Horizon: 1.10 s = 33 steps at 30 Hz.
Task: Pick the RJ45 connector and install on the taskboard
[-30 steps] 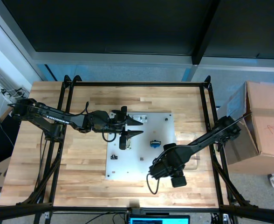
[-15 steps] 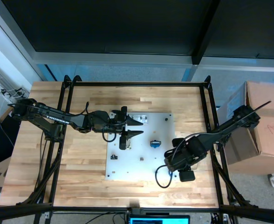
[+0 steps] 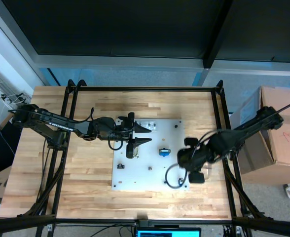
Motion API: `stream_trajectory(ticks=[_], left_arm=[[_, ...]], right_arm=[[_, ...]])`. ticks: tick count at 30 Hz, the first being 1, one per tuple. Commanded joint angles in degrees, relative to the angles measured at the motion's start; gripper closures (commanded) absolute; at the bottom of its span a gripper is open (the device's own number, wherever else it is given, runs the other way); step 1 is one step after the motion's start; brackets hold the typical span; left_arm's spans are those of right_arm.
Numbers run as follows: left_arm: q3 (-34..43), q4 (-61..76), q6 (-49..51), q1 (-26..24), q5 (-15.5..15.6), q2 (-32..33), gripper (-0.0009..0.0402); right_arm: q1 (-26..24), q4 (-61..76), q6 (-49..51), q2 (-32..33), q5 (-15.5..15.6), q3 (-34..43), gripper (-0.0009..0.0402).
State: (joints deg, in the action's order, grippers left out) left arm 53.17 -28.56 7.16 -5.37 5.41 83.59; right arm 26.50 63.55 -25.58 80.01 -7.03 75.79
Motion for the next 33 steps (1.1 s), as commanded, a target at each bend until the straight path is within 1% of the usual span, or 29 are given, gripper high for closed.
stream_trajectory(ticks=[1,9,13,14,15,19,21,23,27,30,33], left_arm=[[0.0,0.0,0.0,0.0,0.0,0.0,0.0232],[0.0,0.0,0.0,0.0,0.0,0.0,0.0232],[0.0,0.0,0.0,0.0,0.0,0.0,0.0232],[0.0,0.0,0.0,0.0,0.0,0.0,0.0232],[0.0,0.0,0.0,0.0,0.0,0.0,0.0232],[0.0,0.0,0.0,0.0,0.0,0.0,0.0232],[0.0,0.0,0.0,0.0,0.0,0.0,0.0232],[0.0,0.0,0.0,0.0,0.0,0.0,0.0232],[0.0,-0.1,0.0,0.0,0.1,0.0,0.0232],[0.0,0.3,0.6,0.0,0.2,0.0,0.0234],[0.0,0.7,0.5,0.1,0.7,-0.1,0.026]], right_arm=[[-3.0,-6.2,3.9,-5.1,-1.2,-2.9,0.0303],[-12.2,-22.6,15.0,-16.9,-0.9,-11.2,0.0355],[-16.2,-31.3,18.9,-21.8,0.0,-15.4,0.0382],[-17.4,-33.3,19.9,-22.9,0.9,-16.6,0.0389],[-18.6,-35.3,20.7,-24.1,2.5,-17.7,0.0396],[-23.5,-44.8,22.7,-28.3,8.2,-22.9,0.0392],[-25.5,-49.4,23.3,-30.0,9.9,-25.3,0.0394],[-26.9,-53.3,23.3,-31.1,11.5,-27.5,0.0393],[-27.6,-59.1,23.3,-32.5,11.6,-30.9,0.0393],[-27.6,-63.9,23.3,-32.8,11.1,-33.4,0.0393],[-27.6,-69.1,23.3,-32.8,11.1,-36.0,0.0394]])
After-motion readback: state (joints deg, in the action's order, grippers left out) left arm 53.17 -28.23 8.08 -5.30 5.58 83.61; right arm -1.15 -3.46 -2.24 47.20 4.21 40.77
